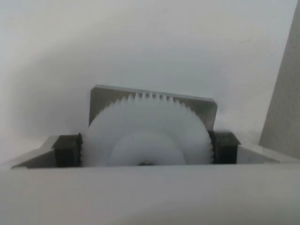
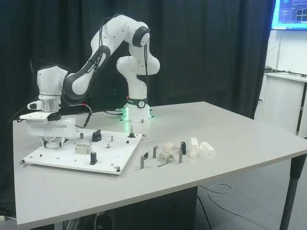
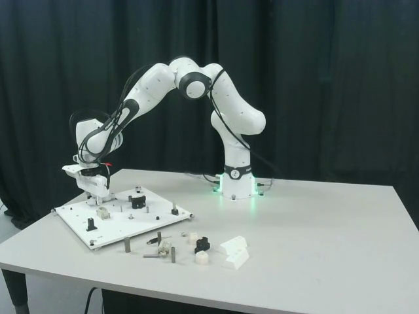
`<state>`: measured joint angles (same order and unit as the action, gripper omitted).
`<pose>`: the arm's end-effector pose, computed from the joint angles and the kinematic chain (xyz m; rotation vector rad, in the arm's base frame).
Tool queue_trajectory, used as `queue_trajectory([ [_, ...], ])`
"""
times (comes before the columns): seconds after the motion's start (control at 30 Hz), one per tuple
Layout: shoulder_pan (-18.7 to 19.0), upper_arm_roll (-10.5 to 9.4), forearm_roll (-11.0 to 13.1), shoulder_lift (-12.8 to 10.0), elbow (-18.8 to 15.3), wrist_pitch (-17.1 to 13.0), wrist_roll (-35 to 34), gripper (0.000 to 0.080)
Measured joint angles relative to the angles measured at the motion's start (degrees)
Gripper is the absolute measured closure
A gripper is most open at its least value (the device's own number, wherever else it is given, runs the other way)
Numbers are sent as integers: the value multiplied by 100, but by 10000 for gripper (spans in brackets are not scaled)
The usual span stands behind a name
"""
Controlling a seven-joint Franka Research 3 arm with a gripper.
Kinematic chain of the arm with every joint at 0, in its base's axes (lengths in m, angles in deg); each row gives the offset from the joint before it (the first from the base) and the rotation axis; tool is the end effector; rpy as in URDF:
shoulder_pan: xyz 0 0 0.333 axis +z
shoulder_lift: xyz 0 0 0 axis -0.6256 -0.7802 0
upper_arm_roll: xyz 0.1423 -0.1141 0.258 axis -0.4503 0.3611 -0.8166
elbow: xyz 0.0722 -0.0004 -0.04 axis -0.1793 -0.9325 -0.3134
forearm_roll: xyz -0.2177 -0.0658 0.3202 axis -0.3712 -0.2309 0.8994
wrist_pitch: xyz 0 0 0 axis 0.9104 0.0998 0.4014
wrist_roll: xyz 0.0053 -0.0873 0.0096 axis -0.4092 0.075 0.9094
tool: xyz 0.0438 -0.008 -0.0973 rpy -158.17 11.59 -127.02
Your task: Remove large gear.
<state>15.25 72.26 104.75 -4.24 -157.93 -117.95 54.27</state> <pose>0.3103 -0.5442 0.2041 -2.5026 1.8753 -0.0367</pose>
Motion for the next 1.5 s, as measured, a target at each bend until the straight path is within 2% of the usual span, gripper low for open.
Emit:
queue_trajectory([
  [0.37,33,-1,-246,-1,30,6,8,206],
  [0.6,34,-1,-259,-3,32,6,-35,206],
  [0.8,30,-1,-256,-3,33,6,-430,206],
  [0.93,30,-1,-257,-3,34,6,-457,206],
  [1.13,32,-1,-266,-3,35,6,-385,206],
  [1.5,43,-1,-360,-3,51,24,161,206],
])
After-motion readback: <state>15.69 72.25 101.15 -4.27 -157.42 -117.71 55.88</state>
